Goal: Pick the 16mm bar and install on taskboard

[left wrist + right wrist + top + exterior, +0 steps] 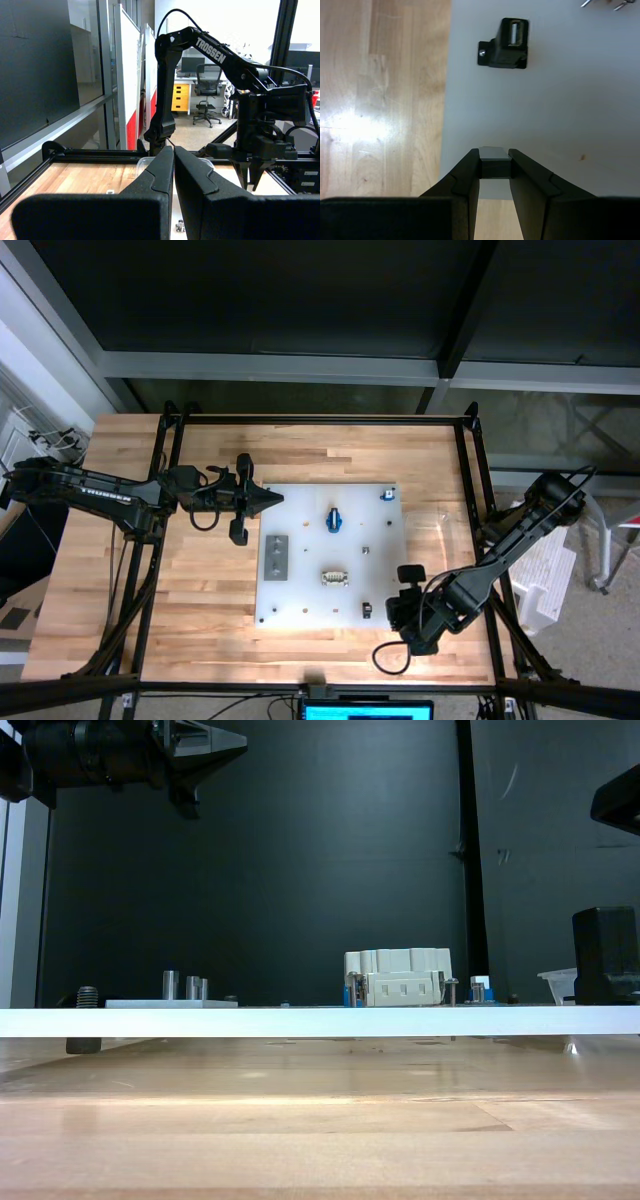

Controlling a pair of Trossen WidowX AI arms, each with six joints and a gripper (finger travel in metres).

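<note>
The right gripper [495, 156] hangs over the near right corner of the taskboard [300, 605]. Its jaws are closed on the 16mm bar [495, 168], which sits squarely between the fingertips, clear of any seat. From the wrist view the grip looks centred, with the board's near edge and the table [200, 620] showing just beneath it. The likely target is the grey plate [276, 558] with holes near the board's left edge, well apart from where the bar is now. The carry should therefore cross the board high enough to clear the black connector [504, 44] and the taller fittings in the middle. To do this well, keep the bar upright, line it up directly above its hole before descending, and lower it slowly so it enters straight rather than catching on the rim. The jaws should part only once the bar is fully down. The left gripper [173, 155] hovers high beside the board's left edge, jaws pressed together with nothing between them. It is close to that plate, so the right arm's approach should leave it room.
</note>
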